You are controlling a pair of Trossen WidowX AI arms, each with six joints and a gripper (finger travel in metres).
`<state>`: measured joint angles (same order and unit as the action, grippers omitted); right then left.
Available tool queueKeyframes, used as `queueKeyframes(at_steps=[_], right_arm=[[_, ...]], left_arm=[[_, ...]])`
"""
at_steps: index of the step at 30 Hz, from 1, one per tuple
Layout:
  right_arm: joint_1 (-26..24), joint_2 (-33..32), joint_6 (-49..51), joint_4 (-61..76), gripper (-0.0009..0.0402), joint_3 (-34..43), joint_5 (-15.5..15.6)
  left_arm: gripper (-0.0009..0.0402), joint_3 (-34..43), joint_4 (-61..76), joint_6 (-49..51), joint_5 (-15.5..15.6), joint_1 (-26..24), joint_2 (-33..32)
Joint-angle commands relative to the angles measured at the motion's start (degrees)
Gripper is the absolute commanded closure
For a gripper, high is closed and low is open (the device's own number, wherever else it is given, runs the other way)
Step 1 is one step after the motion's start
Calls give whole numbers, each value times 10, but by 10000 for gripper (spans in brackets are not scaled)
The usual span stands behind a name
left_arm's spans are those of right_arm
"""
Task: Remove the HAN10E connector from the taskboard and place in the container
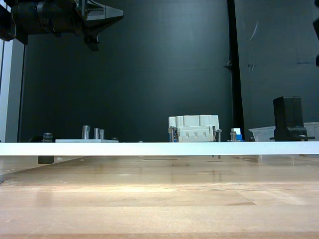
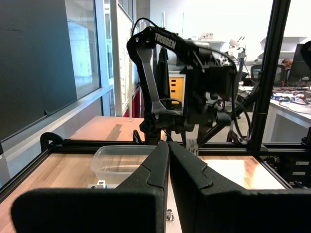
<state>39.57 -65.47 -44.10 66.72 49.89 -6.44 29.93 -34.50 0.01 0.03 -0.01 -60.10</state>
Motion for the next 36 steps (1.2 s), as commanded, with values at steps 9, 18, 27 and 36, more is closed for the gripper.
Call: queueKeyframes(at_steps=[9,18,27,36], right_arm=[[-45,19,16,38,384,16,0],[-211,25,115,43,384,11,-1],[-402,25,222,37,384,-3,-1],[-528,23,240,-67,384,-70,0]], left_arm=[[393,0,0,0,0,0,0],[393,0,0,0,0,0,0],[393,0,0,0,0,0,0],[393,0,0,0,0,0,0]])
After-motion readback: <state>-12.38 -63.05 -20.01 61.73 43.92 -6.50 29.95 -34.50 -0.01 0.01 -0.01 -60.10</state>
